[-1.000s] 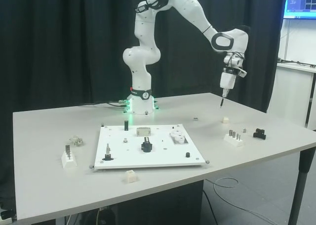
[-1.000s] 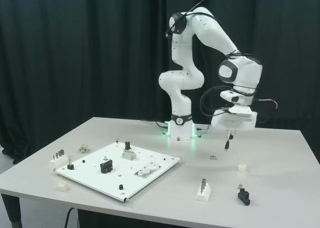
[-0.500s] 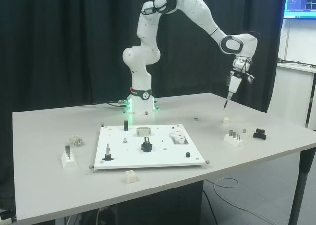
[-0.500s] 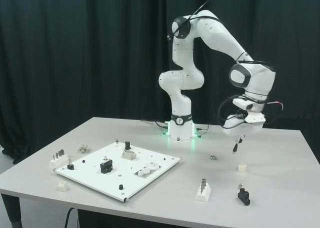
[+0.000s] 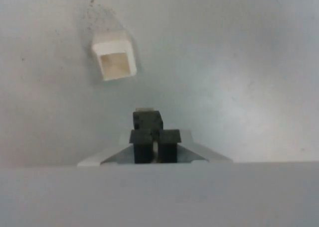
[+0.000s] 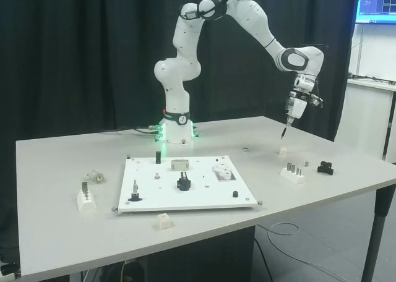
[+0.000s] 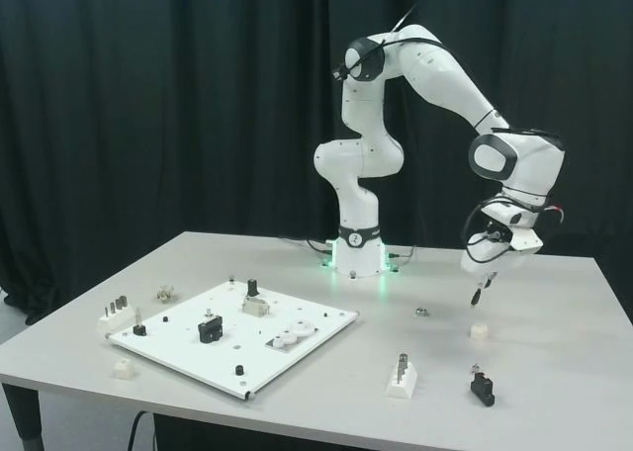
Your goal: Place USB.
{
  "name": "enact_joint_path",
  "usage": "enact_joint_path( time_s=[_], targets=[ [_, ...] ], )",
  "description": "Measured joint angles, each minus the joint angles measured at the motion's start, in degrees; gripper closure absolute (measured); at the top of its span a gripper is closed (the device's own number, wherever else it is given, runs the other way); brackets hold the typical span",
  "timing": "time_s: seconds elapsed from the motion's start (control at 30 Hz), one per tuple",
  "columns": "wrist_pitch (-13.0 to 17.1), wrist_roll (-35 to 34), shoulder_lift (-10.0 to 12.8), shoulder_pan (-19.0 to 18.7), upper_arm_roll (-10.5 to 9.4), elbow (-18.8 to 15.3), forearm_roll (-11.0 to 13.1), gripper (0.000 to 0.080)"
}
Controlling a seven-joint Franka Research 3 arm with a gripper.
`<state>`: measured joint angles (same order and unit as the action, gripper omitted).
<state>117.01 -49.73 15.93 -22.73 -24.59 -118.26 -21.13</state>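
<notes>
- Black curtains back the grey bench (image 6: 55, 170), where one white board (image 6: 198, 192) lies.
- One end effector (image 5: 154, 146) is clamped on one small black USB plug (image 5: 147, 120), held in the air.
- One white socket block (image 5: 114, 56) sits on the bench at about 11 o'clock from the plug in the wrist view.
- Judged light, stiff and small; pinching its flat sides suits it.

Below your gripper (image 7: 479, 299), only the white holder (image 7: 480, 330) interrupts open grey desk (image 7: 554, 303) toward its far edge.
</notes>
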Motion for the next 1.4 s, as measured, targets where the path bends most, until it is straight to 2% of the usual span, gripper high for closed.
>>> enact_joint_path(
  time_s=[0.43,1.03,1.4],
  targets=[
    [0.59,1.16,1.65,-0.34,-1.86,0.07,-3.16,0.0785],
    [0.64,8.37,4.30,0.65,-1.81,2.13,-3.13,0.0785],
    [0.57,9.22,6.01,0.97,-1.78,3.29,-2.52,0.0785]
  ],
)
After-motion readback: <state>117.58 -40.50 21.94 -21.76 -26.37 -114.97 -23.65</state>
